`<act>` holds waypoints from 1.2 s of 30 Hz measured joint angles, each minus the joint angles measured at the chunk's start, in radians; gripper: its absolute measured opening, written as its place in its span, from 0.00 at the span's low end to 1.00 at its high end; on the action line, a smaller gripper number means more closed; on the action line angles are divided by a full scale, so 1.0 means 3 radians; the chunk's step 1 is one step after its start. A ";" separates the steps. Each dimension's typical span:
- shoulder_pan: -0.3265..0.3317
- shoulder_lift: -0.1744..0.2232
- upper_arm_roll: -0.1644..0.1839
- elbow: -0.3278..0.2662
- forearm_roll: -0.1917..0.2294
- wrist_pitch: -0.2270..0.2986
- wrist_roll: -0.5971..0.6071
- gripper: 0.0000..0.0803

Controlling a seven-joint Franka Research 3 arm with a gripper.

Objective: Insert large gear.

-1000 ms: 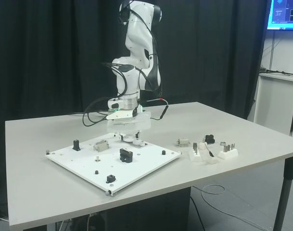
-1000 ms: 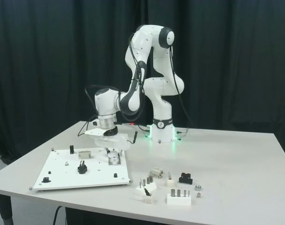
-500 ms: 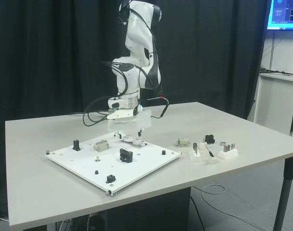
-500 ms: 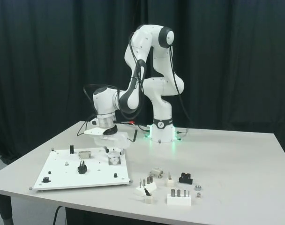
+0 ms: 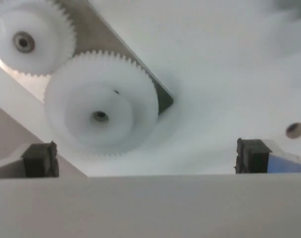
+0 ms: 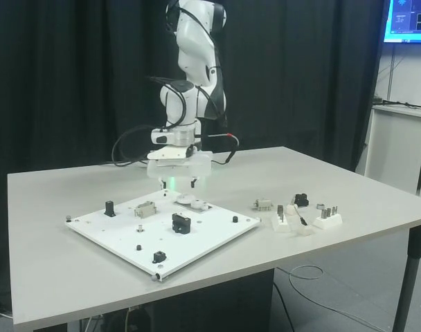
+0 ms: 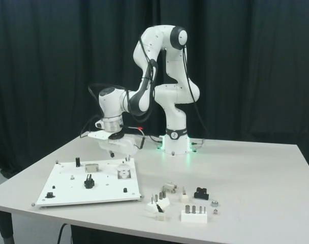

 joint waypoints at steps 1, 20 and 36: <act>0.0000 -0.0013 -0.0003 0.0000 -0.0022 -0.0011 0.0018 1.00; 0.0000 -0.0021 -0.0091 -0.0022 -0.0128 0.0070 0.0093 1.00; 0.0000 0.0104 -0.0103 -0.0068 -0.0089 0.0331 0.0093 1.00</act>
